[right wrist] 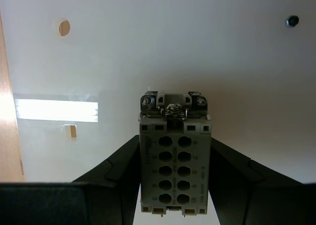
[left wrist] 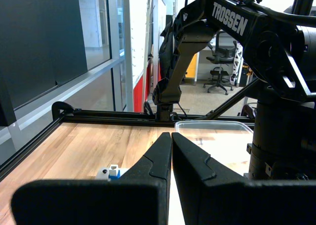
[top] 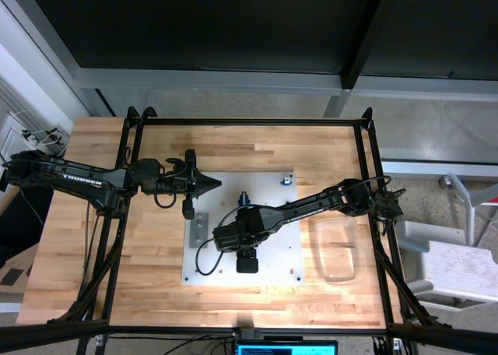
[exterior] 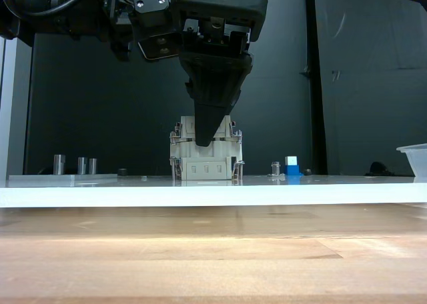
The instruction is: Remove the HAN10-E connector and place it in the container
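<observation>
The light grey-beige HAN10-E connector (exterior: 205, 164) stands upright on the white board (top: 264, 185), its pin-hole face (right wrist: 174, 161) toward the right wrist camera. My right gripper (right wrist: 174, 139) points straight down over it, and its black fingers (right wrist: 123, 158) press against both long sides. In the low view one finger (exterior: 212, 117) covers the connector's upper middle. From above, the right gripper (top: 247, 260) hides the connector. The clear container (top: 336, 250) lies on the wood to the right of the board, with nothing in it. My left gripper (top: 212, 184) hovers shut at the board's far left corner.
A small blue part (top: 286, 181) sits near the board's far right edge. A grey metal plate with holes (top: 200, 229) lies along the board's left edge, with short metal pegs (exterior: 59, 164) there. A black frame (top: 249, 122) rings the wooden table.
</observation>
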